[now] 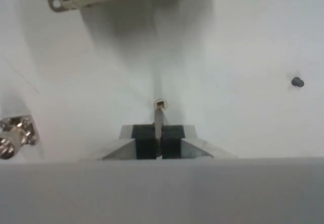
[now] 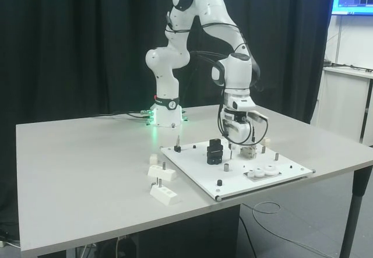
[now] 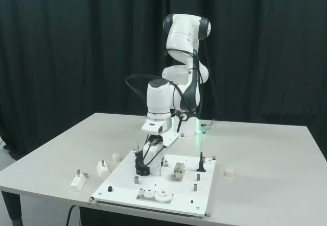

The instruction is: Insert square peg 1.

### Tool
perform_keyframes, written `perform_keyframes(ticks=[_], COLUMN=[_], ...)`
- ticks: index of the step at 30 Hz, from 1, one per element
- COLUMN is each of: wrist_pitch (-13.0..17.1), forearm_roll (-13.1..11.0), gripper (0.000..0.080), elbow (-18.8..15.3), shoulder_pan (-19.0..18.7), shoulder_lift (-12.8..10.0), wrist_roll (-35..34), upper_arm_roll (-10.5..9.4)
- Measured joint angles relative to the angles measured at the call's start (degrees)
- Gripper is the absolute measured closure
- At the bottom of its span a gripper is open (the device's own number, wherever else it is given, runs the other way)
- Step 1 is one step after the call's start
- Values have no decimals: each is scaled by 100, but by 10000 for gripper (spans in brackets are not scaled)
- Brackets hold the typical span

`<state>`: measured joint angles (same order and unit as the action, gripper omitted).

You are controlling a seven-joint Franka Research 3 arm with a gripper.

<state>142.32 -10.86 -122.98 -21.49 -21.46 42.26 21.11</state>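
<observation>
Above the white board (image 2: 233,173) on the grey table (image 2: 81,170), the white robot arm (image 2: 224,42) reaches down with its gripper (image 1: 158,144) pointing straight at the board. In the wrist view, the two black finger pads (image 1: 144,142) are squeezed tight on a thin square peg (image 1: 159,119), which hangs straight down from them with its tip just over the bare board. In the first room view, the gripper is near the middle of the board, with a black block (image 2: 214,152) at about 9 o'clock from it and a small grey connector block (image 2: 249,152) at about 3 o'clock. Three white round gears (image 2: 262,173) lie at about 5 o'clock, close to the front edge. Two small white blocks (image 2: 162,183) sit on the table, off the board at about 8 o'clock.
</observation>
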Motion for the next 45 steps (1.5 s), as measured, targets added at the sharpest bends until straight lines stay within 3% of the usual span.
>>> perform_keyframes(ticks=[45], wrist_pitch=[86], forearm_roll=[12], gripper=[782], elbow=[-11], shoulder_pan=[-5], shoulder_lift=[-13], wrist_roll=[-180], upper_arm_roll=[-50])
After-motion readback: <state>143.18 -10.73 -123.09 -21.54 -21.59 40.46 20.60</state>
